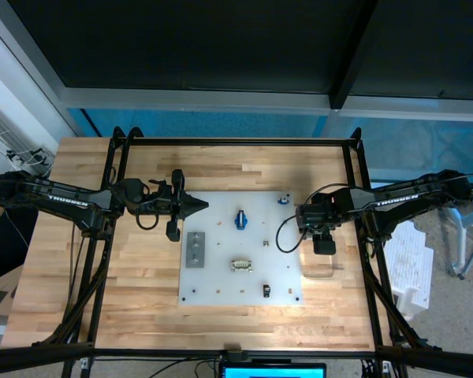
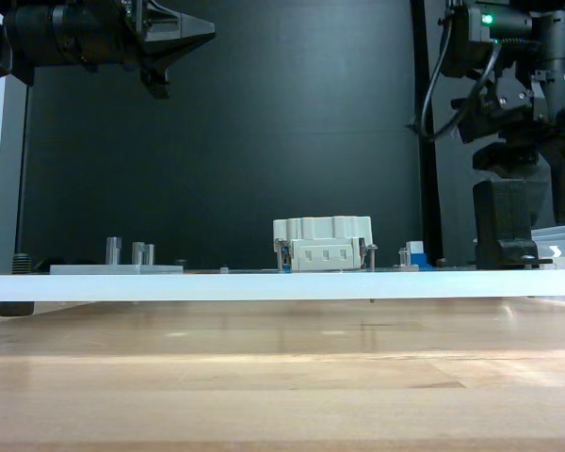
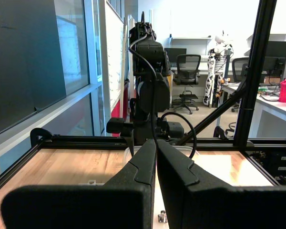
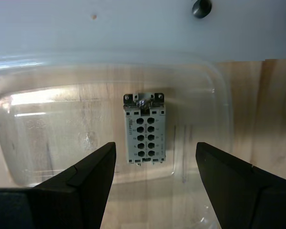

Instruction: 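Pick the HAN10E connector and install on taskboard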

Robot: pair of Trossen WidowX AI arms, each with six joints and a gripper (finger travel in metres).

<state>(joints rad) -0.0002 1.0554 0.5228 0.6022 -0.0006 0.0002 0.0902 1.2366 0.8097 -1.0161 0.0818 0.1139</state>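
Left claw (image 1: 202,205) aloft; right (image 1: 324,245) over connector (image 4: 144,136), seemingly lengthwise.

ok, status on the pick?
Left gripper shut, high over taskboard left edge. Right gripper open, above HAN10E connector in clear tray. Nothing between them.

My right gripper (image 4: 155,147), above the tray (image 4: 19,143), has matt black plastic fingers, spread wide. My left gripper (image 3: 156,143), high above the left edge of the taskboard (image 4: 133,28), is same material, fingers pressed together. The tray is clear glossy plastic w/ reflections. The HAN10E connector (image 4: 144,129) is pale grey matt plastic w/ a small shiny metal screw. The taskboard is smooth matt white. The table (image 1: 221,169) is varnished wood, slight sheen.
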